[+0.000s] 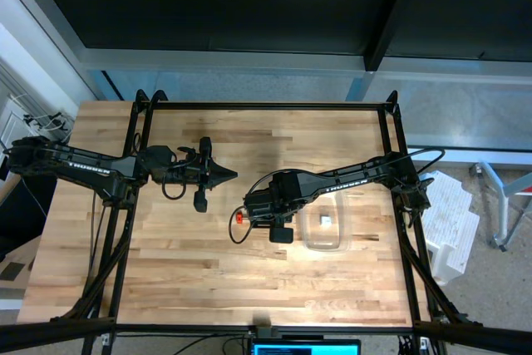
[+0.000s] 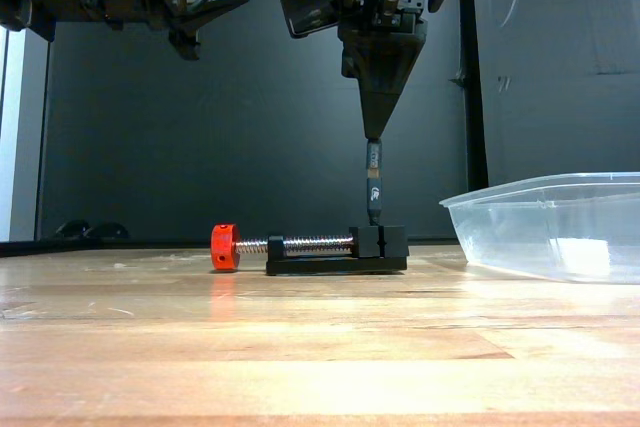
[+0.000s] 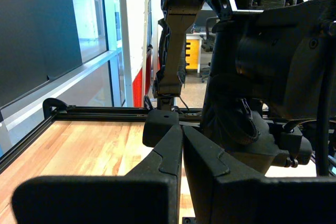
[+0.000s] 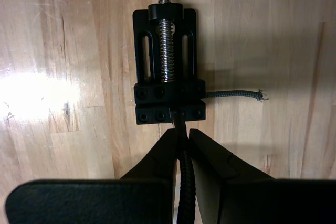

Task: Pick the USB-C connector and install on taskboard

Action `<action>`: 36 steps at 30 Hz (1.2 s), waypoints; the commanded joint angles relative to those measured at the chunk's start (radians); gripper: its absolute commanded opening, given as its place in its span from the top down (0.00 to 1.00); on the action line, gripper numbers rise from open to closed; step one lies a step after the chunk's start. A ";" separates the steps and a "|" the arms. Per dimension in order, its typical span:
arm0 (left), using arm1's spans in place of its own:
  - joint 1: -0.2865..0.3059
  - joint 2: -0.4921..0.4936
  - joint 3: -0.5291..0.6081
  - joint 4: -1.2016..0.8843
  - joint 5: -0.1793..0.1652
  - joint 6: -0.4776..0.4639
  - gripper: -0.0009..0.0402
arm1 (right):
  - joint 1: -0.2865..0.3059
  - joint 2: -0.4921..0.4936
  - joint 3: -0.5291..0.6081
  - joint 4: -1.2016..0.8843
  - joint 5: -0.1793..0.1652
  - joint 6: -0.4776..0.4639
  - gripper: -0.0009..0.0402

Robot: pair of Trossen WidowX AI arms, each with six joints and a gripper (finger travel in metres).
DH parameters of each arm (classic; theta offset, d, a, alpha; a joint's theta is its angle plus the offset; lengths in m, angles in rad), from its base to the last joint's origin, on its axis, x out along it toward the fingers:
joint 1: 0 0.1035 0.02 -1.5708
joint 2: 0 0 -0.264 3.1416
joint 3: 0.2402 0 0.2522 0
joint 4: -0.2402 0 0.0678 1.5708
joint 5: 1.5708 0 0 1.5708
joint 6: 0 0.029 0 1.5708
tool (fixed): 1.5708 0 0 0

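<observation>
Right fingers [image 4: 155,160] on connector [image 2: 373,183], left fingers [image 3: 166,153] aloft

Black white-lettered arms [image 1: 83,168] trail looped cables [image 1: 173,189]; left claw [image 1: 231,175] and right claw [image 2: 372,135] taper wedge-like.

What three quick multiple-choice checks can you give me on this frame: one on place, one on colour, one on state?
1. Where is the plug?
A. Lying flat, let go
B. Pinched upright in the right gripper, lower end at the black block
C. Nowhere in view

2. What colour is the block's knob?
A. Blue
B. Red-orange
C. Green

3. What state is the left gripper in?
A. Shut, raised off to the side, holding nothing
B. Open around the knob
C. Clamped on the plug

Answers:
1. B: the low view shows the plug hanging upright from the right gripper's tip down to the block.
2. B: the knob is red-orange in the low view.
3. A: the left wrist view shows its fingers together with nothing between them.
</observation>
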 commanded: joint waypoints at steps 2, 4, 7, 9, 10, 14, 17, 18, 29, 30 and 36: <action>0.000 0.000 0.000 0.000 0.000 0.000 0.98 | 0.000 0.001 -0.002 0.001 -0.001 -0.001 0.98; 0.000 0.000 0.000 0.000 0.000 0.000 0.98 | 0.000 0.001 -0.003 0.000 -0.001 -0.001 0.98; 0.000 0.000 0.000 0.000 0.000 0.000 0.98 | 0.000 0.001 -0.003 0.000 -0.001 -0.004 0.98; 0.000 0.000 0.000 0.000 0.000 0.000 0.98 | 0.000 0.001 -0.003 0.000 -0.001 -0.008 0.98; 0.000 0.000 0.000 0.000 0.000 0.000 0.98 | 0.000 0.001 -0.003 0.000 -0.001 -0.009 0.98; 0.000 0.000 0.000 0.000 0.000 0.000 0.98 | 0.000 0.001 -0.003 -0.001 -0.001 -0.011 0.98; 0.000 0.000 0.000 0.000 0.000 0.000 0.98 | 0.000 0.001 -0.003 -0.004 -0.001 -0.011 0.98; 0.000 0.000 0.000 0.000 0.000 0.000 0.98 | 0.000 0.001 -0.003 -0.004 -0.001 -0.012 0.98; 0.000 0.000 0.000 0.000 0.000 0.000 0.98 | 0.000 0.001 -0.003 -0.008 0.000 -0.019 0.98; 0.000 0.000 0.000 0.000 0.000 0.000 0.98 | 0.000 0.001 -0.003 -0.007 0.000 -0.019 0.98; 0.000 0.000 0.000 0.000 0.000 0.000 0.98 | 0.000 0.001 -0.016 0.011 0.000 -0.028 0.98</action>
